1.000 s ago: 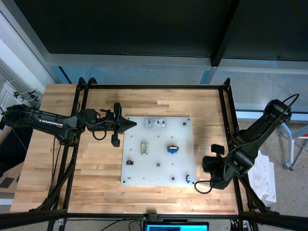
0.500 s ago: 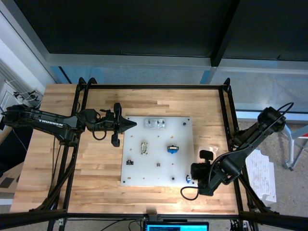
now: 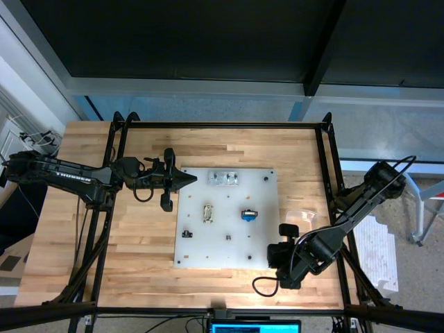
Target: Pick the RJ45 connector and install on taskboard
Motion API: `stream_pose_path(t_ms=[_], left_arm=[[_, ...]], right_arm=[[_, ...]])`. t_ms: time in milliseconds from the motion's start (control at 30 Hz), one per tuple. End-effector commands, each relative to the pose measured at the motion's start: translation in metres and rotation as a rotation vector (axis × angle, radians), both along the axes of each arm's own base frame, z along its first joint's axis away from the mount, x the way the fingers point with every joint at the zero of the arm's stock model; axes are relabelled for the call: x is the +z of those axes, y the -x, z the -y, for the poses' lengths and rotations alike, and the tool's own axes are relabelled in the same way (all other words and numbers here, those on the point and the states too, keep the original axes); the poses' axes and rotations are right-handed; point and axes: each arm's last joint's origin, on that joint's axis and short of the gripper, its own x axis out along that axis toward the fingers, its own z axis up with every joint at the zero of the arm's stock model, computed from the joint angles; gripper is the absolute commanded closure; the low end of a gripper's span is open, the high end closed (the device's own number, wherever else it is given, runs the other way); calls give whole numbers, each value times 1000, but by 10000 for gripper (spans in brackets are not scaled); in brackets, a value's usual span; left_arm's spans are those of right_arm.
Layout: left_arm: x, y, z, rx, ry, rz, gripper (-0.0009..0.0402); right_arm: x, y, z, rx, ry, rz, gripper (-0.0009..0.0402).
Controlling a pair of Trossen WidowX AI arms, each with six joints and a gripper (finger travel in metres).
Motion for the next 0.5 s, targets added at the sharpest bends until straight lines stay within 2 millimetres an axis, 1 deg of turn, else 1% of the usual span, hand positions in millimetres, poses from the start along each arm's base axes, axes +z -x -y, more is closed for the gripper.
stream_pose_path(t_ms=[33,367,500], left_arm=[[0,0,0,0,0,0,393],[0,0,0,0,0,0,393],[0,0,0,0,0,0,393]], right_arm=[[0,-1,2,9,2,0,393],[-3,-3,5,26,19,-8,393],[-9,-6,2,29,26,-21,393]])
